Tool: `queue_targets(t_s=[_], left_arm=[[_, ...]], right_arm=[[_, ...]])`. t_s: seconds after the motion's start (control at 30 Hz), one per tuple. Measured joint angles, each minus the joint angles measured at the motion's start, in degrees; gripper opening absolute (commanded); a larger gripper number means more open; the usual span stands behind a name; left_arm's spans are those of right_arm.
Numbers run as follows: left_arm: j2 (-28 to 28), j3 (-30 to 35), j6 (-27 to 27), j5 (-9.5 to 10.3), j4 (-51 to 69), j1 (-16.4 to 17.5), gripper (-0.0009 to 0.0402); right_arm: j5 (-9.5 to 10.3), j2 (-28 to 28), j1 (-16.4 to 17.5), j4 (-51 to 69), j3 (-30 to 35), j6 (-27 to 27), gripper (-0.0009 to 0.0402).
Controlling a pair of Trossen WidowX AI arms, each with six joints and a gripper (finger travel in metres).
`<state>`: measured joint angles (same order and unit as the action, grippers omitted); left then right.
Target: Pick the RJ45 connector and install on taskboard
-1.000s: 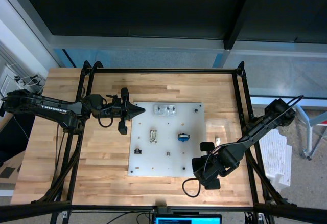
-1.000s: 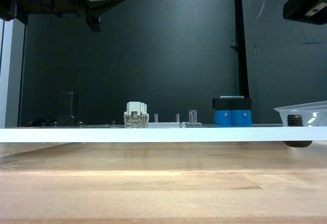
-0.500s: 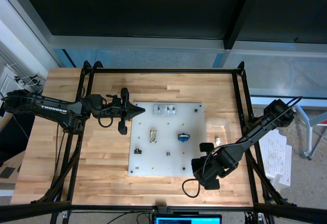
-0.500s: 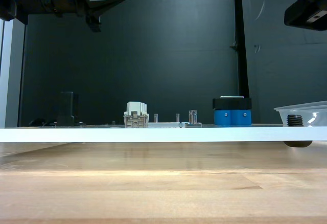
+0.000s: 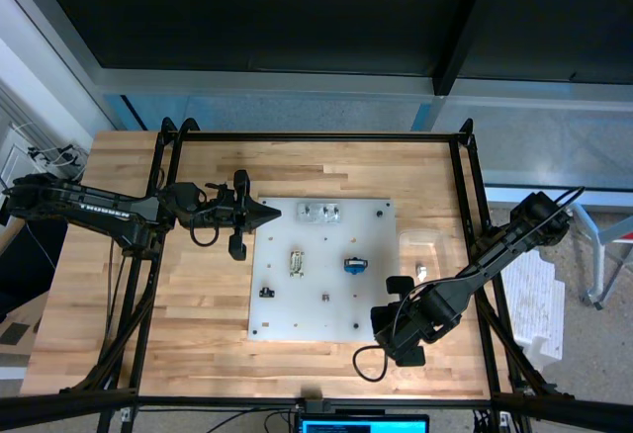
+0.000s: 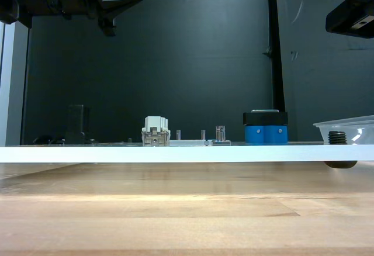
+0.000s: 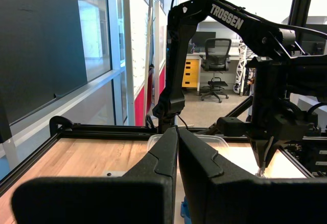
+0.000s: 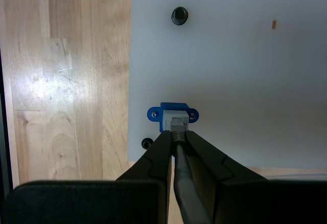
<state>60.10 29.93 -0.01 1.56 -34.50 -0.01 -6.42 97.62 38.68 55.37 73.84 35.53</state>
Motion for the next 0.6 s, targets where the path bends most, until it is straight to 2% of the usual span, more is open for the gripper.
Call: queue_targets(t_s=[0.6], left_arm=[[0.0,0.0,0.0,-0.02,0.0,0.0,0.0000]], right_arm=[[0.15,-0.3,0.0,-4.1,-3.0,0.2,0.0000]])
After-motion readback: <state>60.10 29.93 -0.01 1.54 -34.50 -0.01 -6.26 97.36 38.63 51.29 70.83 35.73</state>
